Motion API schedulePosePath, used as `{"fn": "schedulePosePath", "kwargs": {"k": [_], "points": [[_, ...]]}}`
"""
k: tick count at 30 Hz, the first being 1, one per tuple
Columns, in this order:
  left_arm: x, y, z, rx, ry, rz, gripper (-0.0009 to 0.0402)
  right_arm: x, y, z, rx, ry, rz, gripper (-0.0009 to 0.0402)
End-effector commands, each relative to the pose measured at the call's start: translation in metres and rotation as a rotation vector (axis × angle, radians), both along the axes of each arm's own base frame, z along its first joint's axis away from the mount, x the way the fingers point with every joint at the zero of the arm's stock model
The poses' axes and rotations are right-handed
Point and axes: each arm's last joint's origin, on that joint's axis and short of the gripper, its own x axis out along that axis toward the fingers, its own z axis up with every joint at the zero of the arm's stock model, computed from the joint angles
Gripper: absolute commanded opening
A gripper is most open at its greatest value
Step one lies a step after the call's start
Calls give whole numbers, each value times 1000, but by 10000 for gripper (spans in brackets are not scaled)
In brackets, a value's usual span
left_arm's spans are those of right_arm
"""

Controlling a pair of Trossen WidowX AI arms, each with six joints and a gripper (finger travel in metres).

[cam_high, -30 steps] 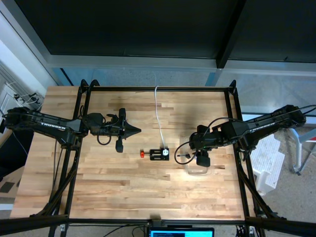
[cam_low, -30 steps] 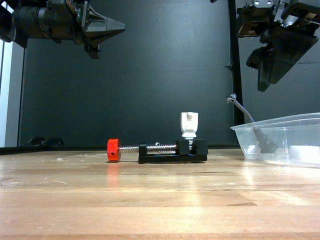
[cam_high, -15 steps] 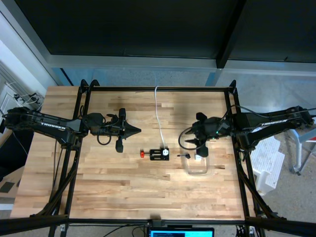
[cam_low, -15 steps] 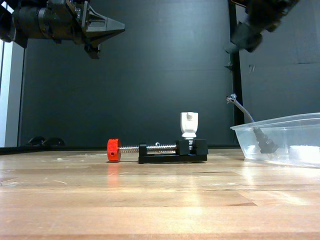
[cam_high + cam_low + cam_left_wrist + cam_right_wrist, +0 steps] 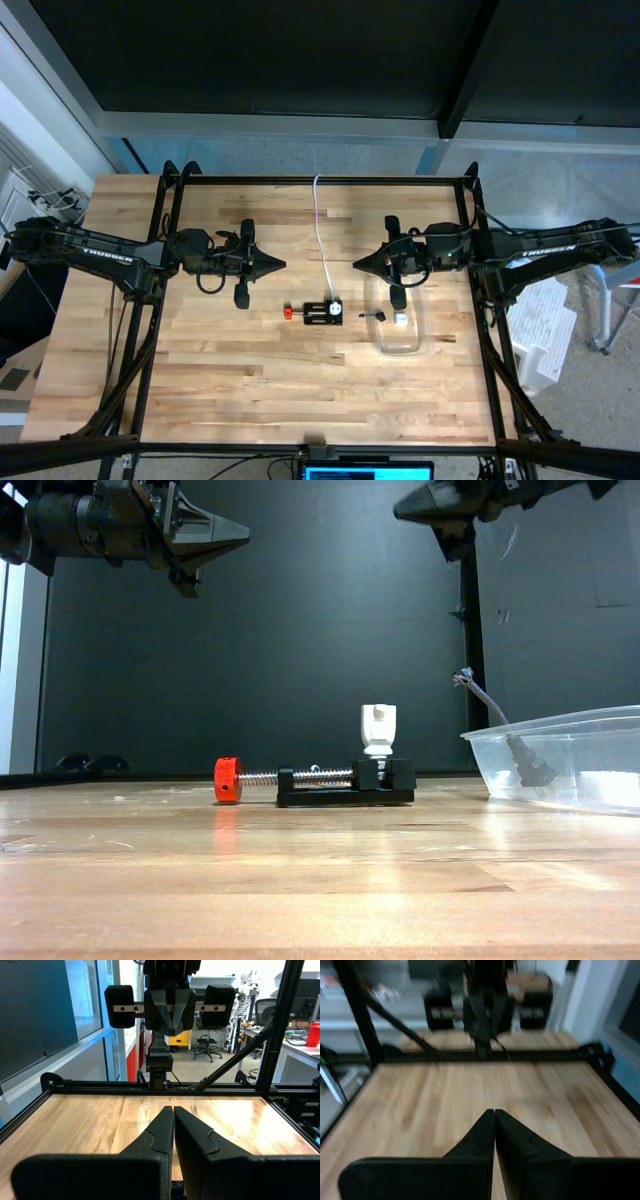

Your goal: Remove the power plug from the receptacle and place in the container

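Worktop (image 5: 250, 380): pale wooden boards are filling the foreground, inside a black frame.
Container (image 5: 590, 765): a clear, shallow plastic tray with rounded corners is sitting on the worktop at the right, well apart from the clamp.
Power plug (image 5: 531, 768): a tiny black piece is lying inside the container, leaning against its left wall, with a short grey braided lead sticking up over the rim. A small white cube (image 5: 400, 318) is lying just beside it in the tray.
Receptacle (image 5: 378, 728): a small white block is standing upright with nothing plugged into it.
Clamp (image 5: 345, 784): a low black vise is gripping the receptacle, its red-orange knob (image 5: 227, 780) pointing left.
Left pincer (image 5: 173, 1108): it is hovering high above the worktop, left of the clamp, fingers pressed together and holding nothing.
Right pincer (image 5: 494, 1111): it is hovering high, beyond the container, pointing at the left pincer, fingers closed tight and gripping nothing.
Cord (image 5: 321, 230): a long white line is running from the receptacle to the far edge.
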Motion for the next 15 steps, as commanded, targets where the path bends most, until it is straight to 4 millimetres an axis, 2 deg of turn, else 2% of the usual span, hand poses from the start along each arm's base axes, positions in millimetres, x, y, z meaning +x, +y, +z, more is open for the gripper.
{"fn": "schedulePosePath", "kwargs": {"k": [1, 10, 15], "points": [[0, 0, 0, 0, 0, 0, 0, 1, -4, -5, 8, -73, -17, 1], [0, 0, 0, 0, 0, 0, 0, -2, -17, -27, 42, -202, -7, 0], [0, 0, 0, 0, 0, 0, 0, -4, -17, -37, 40, -224, -16, 0]]}}
